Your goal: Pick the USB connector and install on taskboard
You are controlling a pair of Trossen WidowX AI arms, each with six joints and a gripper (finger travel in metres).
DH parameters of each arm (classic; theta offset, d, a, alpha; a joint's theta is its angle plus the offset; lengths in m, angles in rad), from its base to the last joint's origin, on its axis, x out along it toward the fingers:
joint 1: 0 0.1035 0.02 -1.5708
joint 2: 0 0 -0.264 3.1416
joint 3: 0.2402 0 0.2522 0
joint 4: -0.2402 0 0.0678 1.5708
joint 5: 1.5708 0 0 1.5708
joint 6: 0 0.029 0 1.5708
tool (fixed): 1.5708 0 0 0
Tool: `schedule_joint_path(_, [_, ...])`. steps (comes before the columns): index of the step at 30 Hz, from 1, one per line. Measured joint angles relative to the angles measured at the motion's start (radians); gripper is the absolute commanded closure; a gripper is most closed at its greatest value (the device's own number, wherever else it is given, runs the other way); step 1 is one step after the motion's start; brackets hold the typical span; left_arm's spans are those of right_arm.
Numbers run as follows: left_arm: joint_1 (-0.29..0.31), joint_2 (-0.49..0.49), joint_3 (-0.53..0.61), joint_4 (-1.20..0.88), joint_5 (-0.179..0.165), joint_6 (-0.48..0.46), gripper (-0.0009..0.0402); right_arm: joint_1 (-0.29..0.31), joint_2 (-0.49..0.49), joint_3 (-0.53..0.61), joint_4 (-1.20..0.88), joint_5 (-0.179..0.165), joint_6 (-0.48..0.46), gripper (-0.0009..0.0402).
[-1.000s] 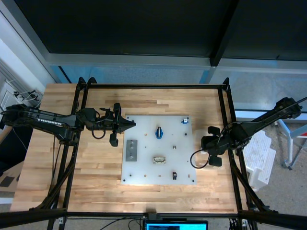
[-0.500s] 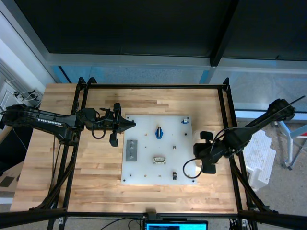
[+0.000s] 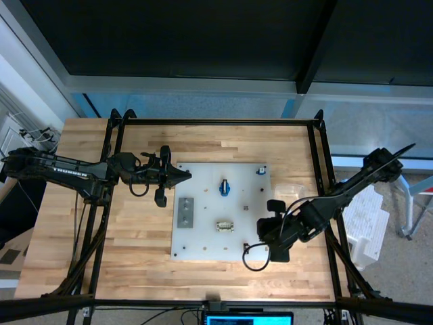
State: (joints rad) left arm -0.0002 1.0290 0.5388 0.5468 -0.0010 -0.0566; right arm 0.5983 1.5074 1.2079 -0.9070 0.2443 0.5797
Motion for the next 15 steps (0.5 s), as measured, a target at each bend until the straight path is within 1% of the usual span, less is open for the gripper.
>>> schedule_joint_path(15, [0.0,0.0,0.0,0.0,0.0,0.0,0.0393,0.002,0.163,0.152,0.008,-0.001,-0.002,0.0393])
